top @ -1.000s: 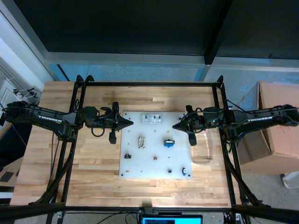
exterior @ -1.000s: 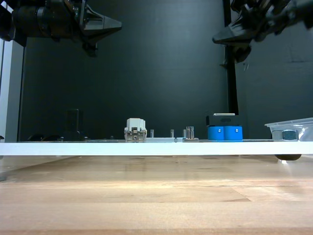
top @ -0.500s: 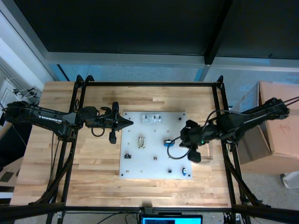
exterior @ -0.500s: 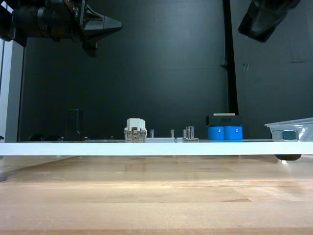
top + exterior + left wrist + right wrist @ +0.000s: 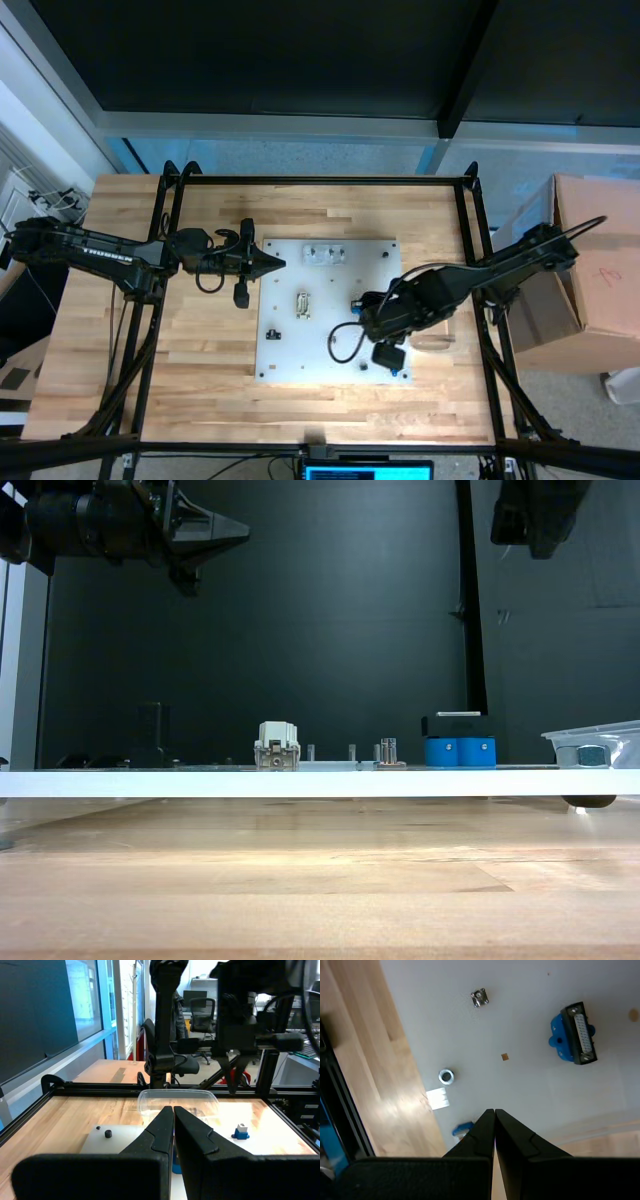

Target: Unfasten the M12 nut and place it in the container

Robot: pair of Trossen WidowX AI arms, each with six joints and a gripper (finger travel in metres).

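One nut on its stud, white board; one container; left gripper off board's left edge, right gripper above board's near right, both pinched together; wooden table.

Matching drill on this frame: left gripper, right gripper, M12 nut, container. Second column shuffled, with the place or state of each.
Column 1
1. left gripper
2. right gripper
3. M12 nut
4. container

Column 2
A. clear, on the table beside the right edge of the white board
B. shut, pointing down over the board's near right part
C. on its stud near the board's near right edge, in neither gripper
D. shut, raised at the board's left edge

Pairs: 1-D, 2-B, 3-C, 4-A
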